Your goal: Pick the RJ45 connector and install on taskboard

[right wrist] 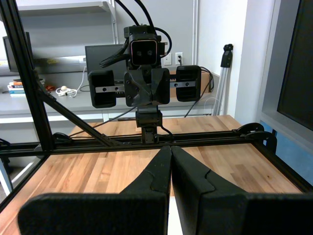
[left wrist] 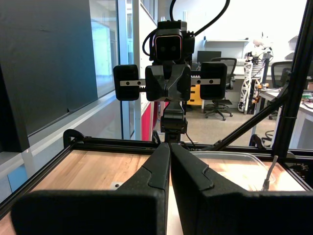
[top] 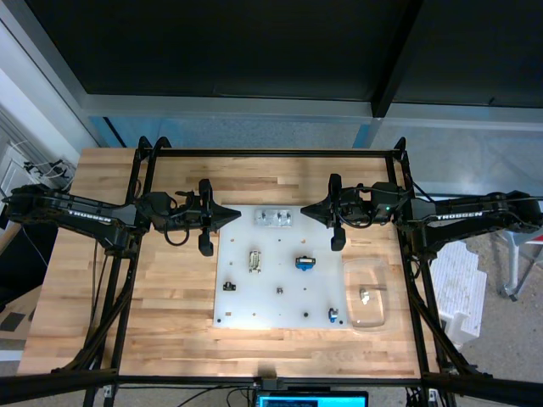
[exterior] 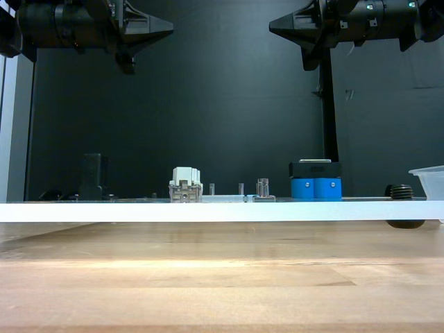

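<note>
High view shows you both arms held over the far edge of the flat white task board. The black left gripper is at centre-left of the frame and the black right gripper at centre-right, tips facing each other. In the wrist views each pair of fingers is pressed together, gripping nothing. The small blue jack sits at the board's lower right corner. You cannot tell whether the clear, grey-booted RJ45 connector is in it. Just right, the clear plastic tray holds a white block.
</note>
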You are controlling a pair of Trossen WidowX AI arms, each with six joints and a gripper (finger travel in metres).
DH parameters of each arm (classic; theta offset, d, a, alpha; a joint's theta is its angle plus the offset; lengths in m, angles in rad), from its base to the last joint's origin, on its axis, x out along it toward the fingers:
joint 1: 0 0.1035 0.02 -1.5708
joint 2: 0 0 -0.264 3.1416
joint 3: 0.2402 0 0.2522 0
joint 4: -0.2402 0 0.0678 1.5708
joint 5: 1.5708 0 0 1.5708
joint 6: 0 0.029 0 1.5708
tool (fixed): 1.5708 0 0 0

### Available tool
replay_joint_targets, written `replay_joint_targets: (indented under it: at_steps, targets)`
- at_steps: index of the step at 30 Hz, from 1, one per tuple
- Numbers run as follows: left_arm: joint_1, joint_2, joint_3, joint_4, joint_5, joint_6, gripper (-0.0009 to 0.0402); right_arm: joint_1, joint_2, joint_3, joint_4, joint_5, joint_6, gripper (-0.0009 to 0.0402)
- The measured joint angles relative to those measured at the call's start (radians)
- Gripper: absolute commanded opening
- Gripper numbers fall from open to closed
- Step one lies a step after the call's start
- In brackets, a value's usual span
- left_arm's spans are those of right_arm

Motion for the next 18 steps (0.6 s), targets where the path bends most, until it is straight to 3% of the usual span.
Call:
replay_joint_targets:
  at_steps: [18]
  targets:
    - [0.0, 0.0, 0.0, 0.0, 0.0, 0.0, 0.0, 0.0, 0.0, 0.005, 0.001, 0.0, -0.01, 0.0]
